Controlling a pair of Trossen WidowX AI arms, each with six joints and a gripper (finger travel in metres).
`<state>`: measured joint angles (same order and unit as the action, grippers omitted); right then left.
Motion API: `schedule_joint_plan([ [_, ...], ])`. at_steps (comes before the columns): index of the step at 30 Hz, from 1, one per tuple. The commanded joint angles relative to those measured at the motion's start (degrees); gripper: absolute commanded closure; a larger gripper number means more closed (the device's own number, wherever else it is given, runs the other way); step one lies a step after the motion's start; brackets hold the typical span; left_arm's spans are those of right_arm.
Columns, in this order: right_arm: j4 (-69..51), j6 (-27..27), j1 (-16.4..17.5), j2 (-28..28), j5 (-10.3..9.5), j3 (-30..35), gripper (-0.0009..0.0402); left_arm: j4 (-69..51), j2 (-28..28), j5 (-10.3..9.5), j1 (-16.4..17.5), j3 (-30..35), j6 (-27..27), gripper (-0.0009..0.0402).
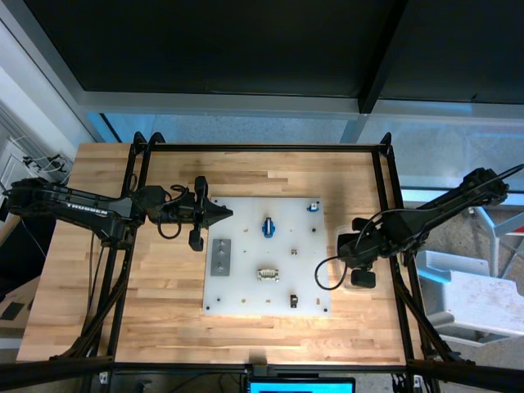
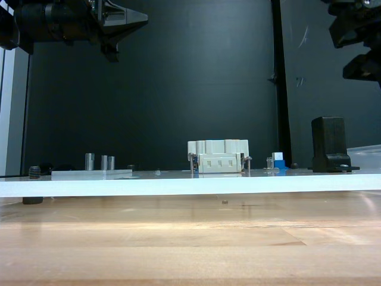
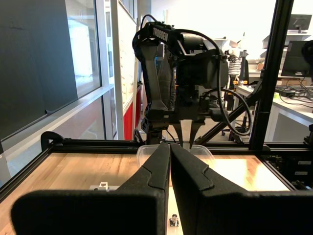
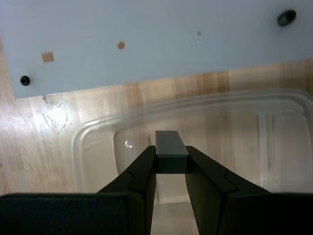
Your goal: Pick the 16mm bar from the taskboard and place it in the container
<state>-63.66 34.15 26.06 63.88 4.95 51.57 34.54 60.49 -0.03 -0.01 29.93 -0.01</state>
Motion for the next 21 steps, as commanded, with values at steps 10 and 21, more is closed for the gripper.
schedule_joint_plan([
  [10, -3.74, 5.14, -0.22, -6.03, -0.09, -4.57, 0.0361, 0.00, 0.00, 0.00, 0.00, 0.02, 0.00, 0.0393],
  [21, -5.68, 6.60, -0.22, -6.78, -0.04, -5.35, 0.0361, 0.00, 0.00, 0.02, 0.00, 0.02, 0.00, 0.0393],
])
